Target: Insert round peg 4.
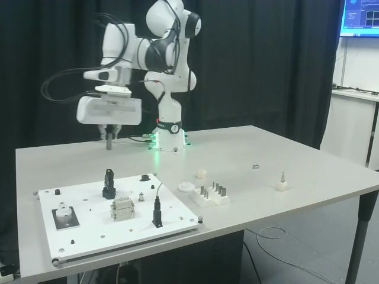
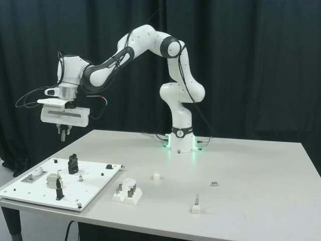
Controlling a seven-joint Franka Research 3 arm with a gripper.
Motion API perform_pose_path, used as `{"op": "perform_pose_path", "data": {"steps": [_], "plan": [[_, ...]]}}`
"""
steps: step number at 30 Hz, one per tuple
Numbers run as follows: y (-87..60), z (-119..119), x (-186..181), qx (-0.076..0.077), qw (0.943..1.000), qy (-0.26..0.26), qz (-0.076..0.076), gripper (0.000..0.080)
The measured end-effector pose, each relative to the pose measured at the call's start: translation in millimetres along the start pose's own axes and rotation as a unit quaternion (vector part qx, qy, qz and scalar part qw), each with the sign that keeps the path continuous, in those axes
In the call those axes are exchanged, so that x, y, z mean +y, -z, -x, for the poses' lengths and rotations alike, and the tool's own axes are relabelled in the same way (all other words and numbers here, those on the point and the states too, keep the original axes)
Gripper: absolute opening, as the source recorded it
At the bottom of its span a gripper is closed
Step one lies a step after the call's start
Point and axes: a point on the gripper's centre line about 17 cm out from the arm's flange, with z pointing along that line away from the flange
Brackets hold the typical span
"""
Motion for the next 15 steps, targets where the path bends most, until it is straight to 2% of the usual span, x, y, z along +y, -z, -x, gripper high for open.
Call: {"op": "perform_pose_path", "data": {"steps": [8,15], "plan": [[-10.3,23.2,28.6,-0.002,0.9977,0.068,0.003,0.0151],[-23.4,39.8,42.1,-0.011,0.993,0.118,-0.007,0.0151]]}}
